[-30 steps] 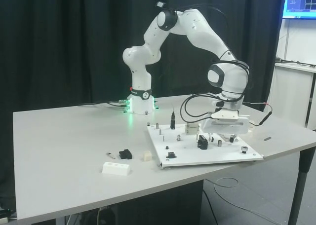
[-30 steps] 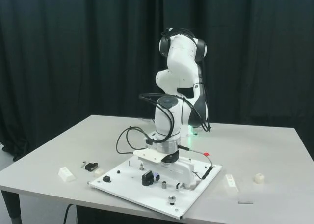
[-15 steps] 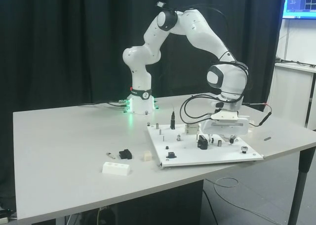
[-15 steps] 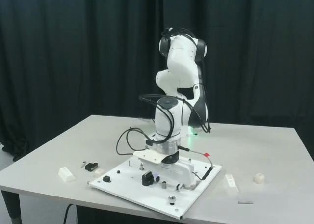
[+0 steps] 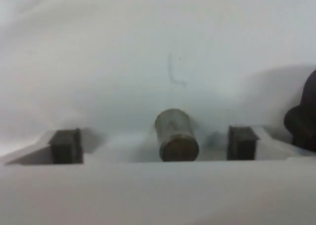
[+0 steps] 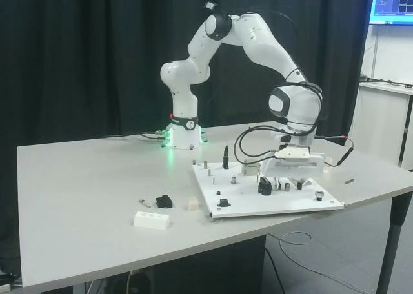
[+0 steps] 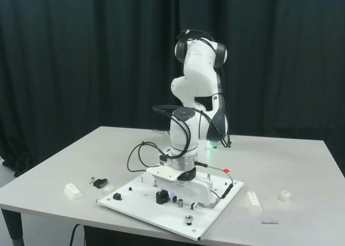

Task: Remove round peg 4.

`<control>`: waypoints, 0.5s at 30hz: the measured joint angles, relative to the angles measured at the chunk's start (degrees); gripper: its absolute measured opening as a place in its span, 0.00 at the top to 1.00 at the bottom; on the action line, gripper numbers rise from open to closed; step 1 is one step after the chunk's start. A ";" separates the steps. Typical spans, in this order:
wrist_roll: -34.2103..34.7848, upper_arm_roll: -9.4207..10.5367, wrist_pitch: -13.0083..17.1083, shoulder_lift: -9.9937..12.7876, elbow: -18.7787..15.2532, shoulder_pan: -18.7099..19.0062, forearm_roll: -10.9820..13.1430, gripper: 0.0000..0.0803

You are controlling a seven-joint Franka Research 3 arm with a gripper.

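Claw [image 5: 153, 147] spread wide, peg [image 5: 176, 135] btwn fingers [image 5: 65, 146], untouched. Risk: off-centre closing could tilt peg, jamming it in board [image 6: 271, 200].

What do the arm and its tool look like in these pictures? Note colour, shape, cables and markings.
The arm is white, built of rounded segments with black joint bands. Black cables loop from the wrist. Its base glows green. The tool has a white body and two dark grey, blocky fingertips.

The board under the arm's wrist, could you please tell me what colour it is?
White; the board shows best in the first room view.
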 joint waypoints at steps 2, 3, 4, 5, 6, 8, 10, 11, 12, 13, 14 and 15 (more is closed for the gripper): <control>-0.84 0.00 0.15 0.00 -0.07 -0.05 0.00 0.00; -1.51 0.00 0.18 0.00 -0.09 -0.08 0.00 0.32; -2.23 0.00 0.18 0.00 -0.10 -0.13 0.00 0.32; -2.74 0.00 0.19 0.00 -0.11 -0.18 0.01 0.32; -3.08 0.00 0.19 0.00 -0.11 -0.25 0.05 0.32; -3.24 0.00 0.19 0.00 -0.11 -0.38 0.14 0.32; -3.35 0.00 0.19 0.00 -0.11 -0.52 0.18 0.52; -3.50 0.00 0.19 0.00 -0.11 -0.57 0.18 0.52; -3.69 0.00 0.19 0.00 -0.12 -0.63 0.18 0.52; -3.83 -0.02 0.19 0.00 -0.14 -0.70 0.18 0.52; -3.95 -0.09 0.19 -0.02 -0.18 -0.77 0.19 0.52; -4.08 -0.02 0.19 -0.07 -0.23 -0.91 0.40 0.72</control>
